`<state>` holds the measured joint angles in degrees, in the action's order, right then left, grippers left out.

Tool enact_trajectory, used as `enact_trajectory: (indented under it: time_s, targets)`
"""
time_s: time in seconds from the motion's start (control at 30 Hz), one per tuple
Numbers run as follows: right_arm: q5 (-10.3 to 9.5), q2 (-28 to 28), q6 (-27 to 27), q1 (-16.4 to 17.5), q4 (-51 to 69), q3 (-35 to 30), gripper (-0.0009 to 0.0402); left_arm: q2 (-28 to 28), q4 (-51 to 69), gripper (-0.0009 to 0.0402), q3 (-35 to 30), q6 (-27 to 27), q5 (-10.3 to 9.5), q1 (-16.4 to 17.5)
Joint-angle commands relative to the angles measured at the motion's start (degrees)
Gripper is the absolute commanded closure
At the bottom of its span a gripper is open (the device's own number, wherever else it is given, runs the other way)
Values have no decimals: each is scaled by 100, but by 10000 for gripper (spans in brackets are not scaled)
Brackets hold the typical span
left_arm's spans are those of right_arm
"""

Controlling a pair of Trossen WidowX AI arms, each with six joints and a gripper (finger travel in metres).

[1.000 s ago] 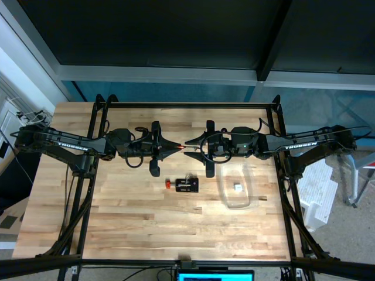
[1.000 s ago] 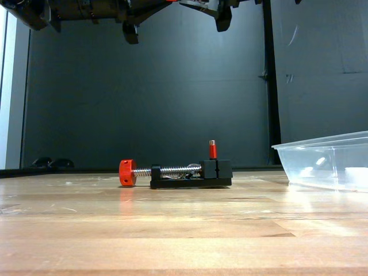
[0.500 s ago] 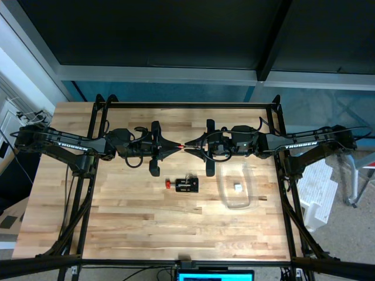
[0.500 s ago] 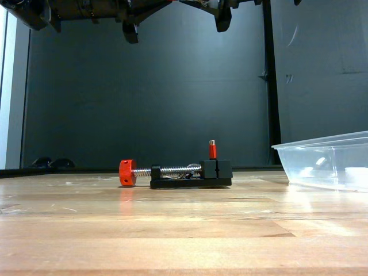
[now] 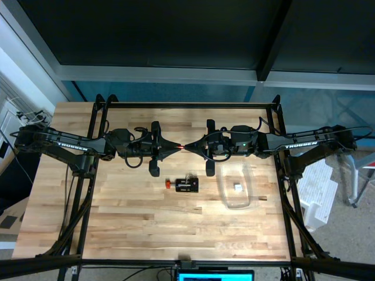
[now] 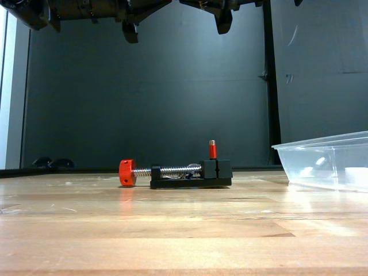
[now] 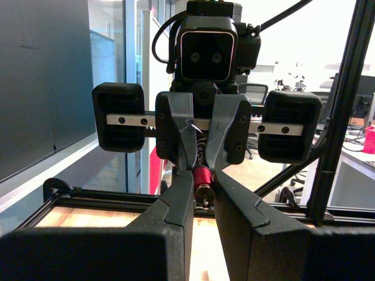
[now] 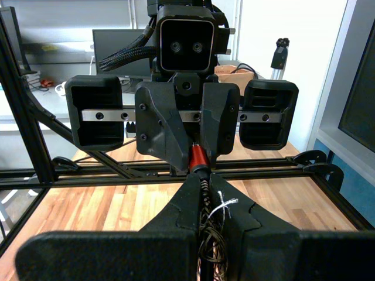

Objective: Pick the rca connector and install on the hub

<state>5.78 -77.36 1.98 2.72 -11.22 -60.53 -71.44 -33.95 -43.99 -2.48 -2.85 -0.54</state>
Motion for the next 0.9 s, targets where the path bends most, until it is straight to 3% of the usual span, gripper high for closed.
enact_trajectory:
  time_s: [0.03, 0.27, 0.37, 0.63, 0.9]
  targets:
    - [4, -2, 2, 0, -4, -4, 392, -2, -2, 370, 0, 7, 20, 2]
    - [17, 133, -59, 2, 219, -4, 393, 101, 184, 275, 9, -107, 50, -4]
    - [20, 280, -55, 4, 592, -4, 393, 227, 498, 252, 26, -219, 48, -11]
    - [44, 409, 66, 39, 1888, -216, 393, 579, 1132, 239, 229, -341, 103, -11]
    - [70, -240, 216, 293, 4059, -1202, 393, 699, 1585, 250, 280, -352, 243, -11]
